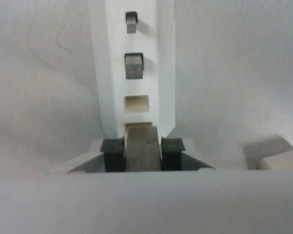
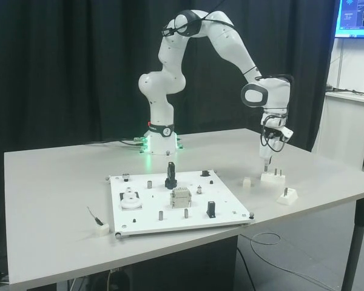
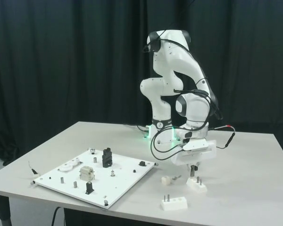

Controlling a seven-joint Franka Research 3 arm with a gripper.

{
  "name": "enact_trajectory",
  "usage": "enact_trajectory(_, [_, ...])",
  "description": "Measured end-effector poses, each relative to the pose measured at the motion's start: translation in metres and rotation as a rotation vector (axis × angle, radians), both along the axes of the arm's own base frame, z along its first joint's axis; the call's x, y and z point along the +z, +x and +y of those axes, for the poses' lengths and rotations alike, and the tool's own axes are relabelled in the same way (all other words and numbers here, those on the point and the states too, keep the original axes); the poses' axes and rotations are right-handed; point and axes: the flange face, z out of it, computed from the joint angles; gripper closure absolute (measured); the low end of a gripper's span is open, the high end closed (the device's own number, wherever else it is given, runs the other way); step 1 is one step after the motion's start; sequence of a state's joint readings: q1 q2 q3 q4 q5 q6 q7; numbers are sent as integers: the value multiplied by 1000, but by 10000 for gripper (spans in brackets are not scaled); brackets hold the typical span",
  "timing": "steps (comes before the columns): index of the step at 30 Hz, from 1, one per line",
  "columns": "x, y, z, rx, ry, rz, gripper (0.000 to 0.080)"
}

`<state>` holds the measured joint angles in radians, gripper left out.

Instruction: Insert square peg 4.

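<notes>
Curtains (image 3: 61, 61), black, back the grey tabletop (image 2: 60, 176). The hand (image 1: 142, 152) clamps the square peg (image 1: 142, 151), upright, long axis vertical, over the white holder (image 1: 136, 63) below.

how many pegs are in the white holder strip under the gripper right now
3. Two grey pegs sit in the far holes of the holder strip; the third peg is clamped in the gripper at the near hole. One hole is empty.
</notes>
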<state>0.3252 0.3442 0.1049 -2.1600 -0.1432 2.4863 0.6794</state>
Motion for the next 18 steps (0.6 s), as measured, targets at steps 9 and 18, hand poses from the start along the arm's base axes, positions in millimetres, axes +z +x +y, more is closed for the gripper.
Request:
enact_trajectory(9, [4,2,0,0,0,-4,647])
enact_trajectory(18, [6,5,-2,-2,-6,-5,647])
